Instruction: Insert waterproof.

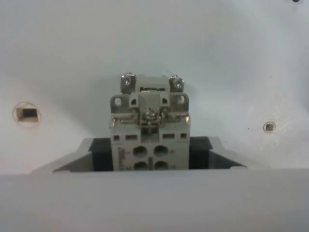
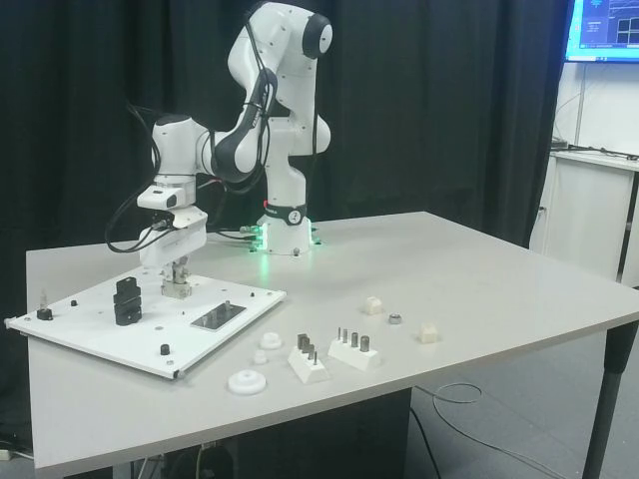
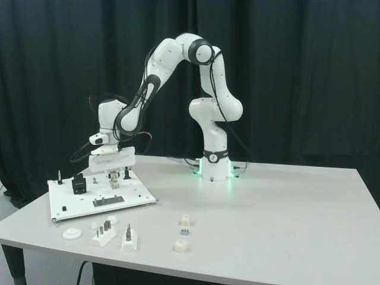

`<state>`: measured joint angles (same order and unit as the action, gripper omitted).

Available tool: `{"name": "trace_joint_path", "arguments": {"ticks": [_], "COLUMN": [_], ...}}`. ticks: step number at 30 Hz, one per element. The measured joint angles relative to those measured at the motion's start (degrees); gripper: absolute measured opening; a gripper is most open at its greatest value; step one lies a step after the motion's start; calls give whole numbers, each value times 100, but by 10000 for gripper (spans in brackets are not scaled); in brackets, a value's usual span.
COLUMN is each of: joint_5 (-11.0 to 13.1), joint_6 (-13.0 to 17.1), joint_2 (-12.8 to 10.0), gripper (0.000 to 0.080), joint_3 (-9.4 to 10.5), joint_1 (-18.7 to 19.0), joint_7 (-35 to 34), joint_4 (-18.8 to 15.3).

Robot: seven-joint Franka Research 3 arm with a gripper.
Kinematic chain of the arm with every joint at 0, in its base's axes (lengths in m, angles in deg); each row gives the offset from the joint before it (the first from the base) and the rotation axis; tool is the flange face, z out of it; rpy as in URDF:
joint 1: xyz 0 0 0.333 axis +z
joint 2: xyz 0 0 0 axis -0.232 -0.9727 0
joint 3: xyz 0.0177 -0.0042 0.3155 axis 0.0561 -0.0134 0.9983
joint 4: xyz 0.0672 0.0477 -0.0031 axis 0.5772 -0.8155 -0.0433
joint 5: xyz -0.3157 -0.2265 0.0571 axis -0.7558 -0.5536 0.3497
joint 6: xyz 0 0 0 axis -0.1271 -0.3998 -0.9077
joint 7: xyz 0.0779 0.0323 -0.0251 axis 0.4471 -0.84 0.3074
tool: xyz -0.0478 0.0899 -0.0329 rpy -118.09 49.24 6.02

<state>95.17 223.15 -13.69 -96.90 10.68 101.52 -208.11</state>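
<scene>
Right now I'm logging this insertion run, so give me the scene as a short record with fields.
arm: white Franka, bent down over the white board
gripper: low over the board, shut on the grey connector
connector: upright between the fingers, lower end at a black-lined socket
board: lies flat on the grey table, also carries a black block
loose parts: two white pin holders and small white pieces on the table beside the board
</scene>
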Motion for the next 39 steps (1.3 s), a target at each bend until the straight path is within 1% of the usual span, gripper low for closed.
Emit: {"name": "trace_joint_path", "arguments": {"ticks": [31,39], "joint_5": [-1,-1], "joint_6": [-27,-75], "joint_2": [4,17], "gripper": [314,314], "joint_3": [-4,-4], "joint_1": [3,4], "joint_7": [0,0], "joint_4": [2,6]}}
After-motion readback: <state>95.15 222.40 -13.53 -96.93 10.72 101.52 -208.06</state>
